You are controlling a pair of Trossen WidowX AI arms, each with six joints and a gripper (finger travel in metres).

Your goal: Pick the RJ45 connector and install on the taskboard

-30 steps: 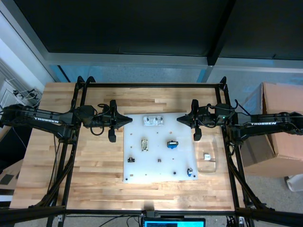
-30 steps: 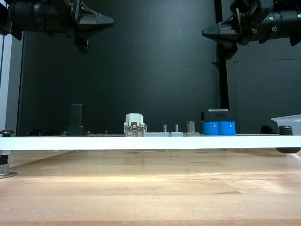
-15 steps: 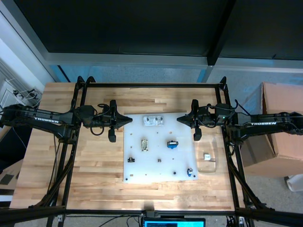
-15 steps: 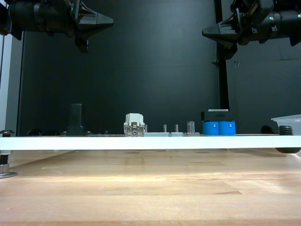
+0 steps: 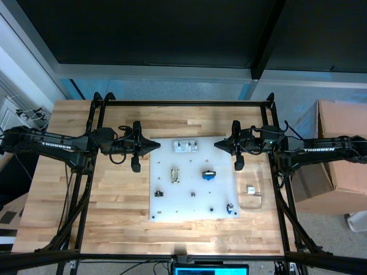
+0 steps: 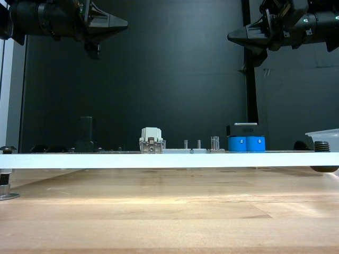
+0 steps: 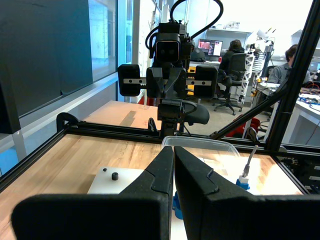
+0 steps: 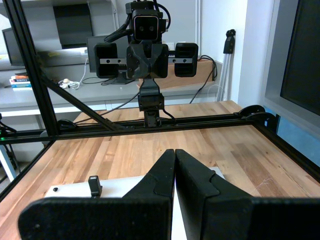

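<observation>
High view: the wooden table (image 5: 69, 189) carries the white board (image 5: 192, 177) at its middle. The left gripper (image 5: 157, 145) hangs over the board's far left corner, pointing inward, its fingers pressed together with nothing between them. The right gripper (image 5: 216, 144) hangs over the board's far right corner, facing the other, and its fingers are also closed and empty. In the low view both are well above the board. The clear tray (image 5: 252, 201) lies just beside the board's right edge, with the white block (image 5: 250, 189) inside. The blue jack (image 5: 230, 209) sits at the board's near right corner. In the left wrist view the connector (image 7: 243, 177) stands upright in that jack, with its grey cable (image 7: 251, 156) rising from it. I cannot tell how deep it sits.
</observation>
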